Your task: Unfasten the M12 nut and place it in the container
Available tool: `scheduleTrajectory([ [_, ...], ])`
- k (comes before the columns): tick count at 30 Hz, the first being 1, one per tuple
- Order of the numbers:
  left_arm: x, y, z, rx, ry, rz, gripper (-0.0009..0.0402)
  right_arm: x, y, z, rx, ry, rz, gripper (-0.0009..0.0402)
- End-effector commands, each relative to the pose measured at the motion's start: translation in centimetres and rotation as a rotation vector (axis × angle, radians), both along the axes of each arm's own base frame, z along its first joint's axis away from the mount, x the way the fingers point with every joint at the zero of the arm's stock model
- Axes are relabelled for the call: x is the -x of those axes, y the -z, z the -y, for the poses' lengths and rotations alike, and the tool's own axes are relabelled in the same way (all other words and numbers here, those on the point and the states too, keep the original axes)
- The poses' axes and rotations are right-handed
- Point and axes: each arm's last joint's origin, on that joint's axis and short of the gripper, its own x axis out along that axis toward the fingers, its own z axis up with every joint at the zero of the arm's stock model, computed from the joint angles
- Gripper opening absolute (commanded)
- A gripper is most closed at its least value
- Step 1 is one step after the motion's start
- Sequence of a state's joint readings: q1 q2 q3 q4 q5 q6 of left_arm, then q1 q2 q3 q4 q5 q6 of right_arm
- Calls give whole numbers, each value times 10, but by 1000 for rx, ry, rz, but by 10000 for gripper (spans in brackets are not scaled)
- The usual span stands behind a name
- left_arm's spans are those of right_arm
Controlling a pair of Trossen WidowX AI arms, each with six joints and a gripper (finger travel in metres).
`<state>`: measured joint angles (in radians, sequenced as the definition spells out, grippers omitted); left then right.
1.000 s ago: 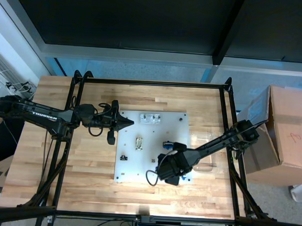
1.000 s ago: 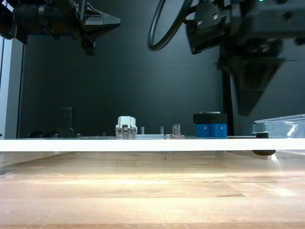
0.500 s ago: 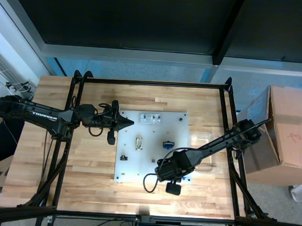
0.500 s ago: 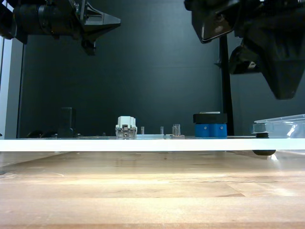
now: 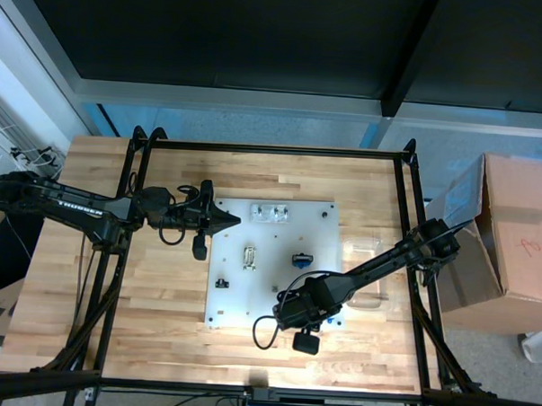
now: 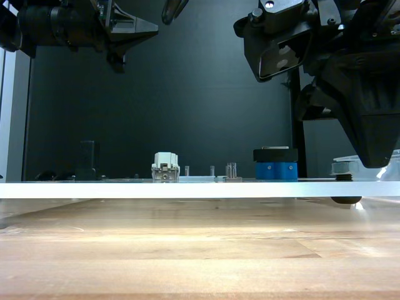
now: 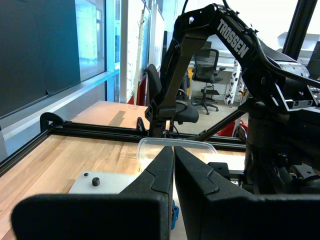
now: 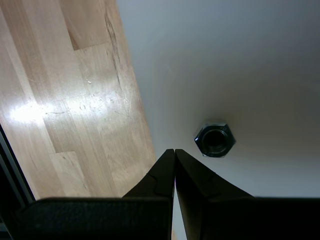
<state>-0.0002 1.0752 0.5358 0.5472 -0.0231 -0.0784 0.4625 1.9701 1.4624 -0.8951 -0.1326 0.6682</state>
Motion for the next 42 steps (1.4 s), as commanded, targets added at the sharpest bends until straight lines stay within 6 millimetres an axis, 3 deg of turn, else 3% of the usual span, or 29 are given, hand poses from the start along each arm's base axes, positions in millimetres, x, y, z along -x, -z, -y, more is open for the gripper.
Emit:
scheduleTrajectory([
  [1,0,0,0,0,0,1,0,0,1,0,4,0,-5,0],
  [6,0,0,0,0,0,1,0,10,-7,16,334,133,34,0],
  [8,0,0,0,0,0,1,0,14,-13,19,378,147,44,0],
  [21,0,0,0,0,0,0,0,18,-23,15,213,147,-13,0],
  [25,0,0,0,0,0,1,0,17,-29,13,73,338,-42,6],
  [28,0,0,0,0,0,-1,0,17,-32,13,42,429,-57,34],
  [36,0,0,0,0,0,1,0,13,-38,12,43,520,-20,158],
  [42,0,0,0,0,0,0,0,7,-27,10,41,544,-24,218],
])
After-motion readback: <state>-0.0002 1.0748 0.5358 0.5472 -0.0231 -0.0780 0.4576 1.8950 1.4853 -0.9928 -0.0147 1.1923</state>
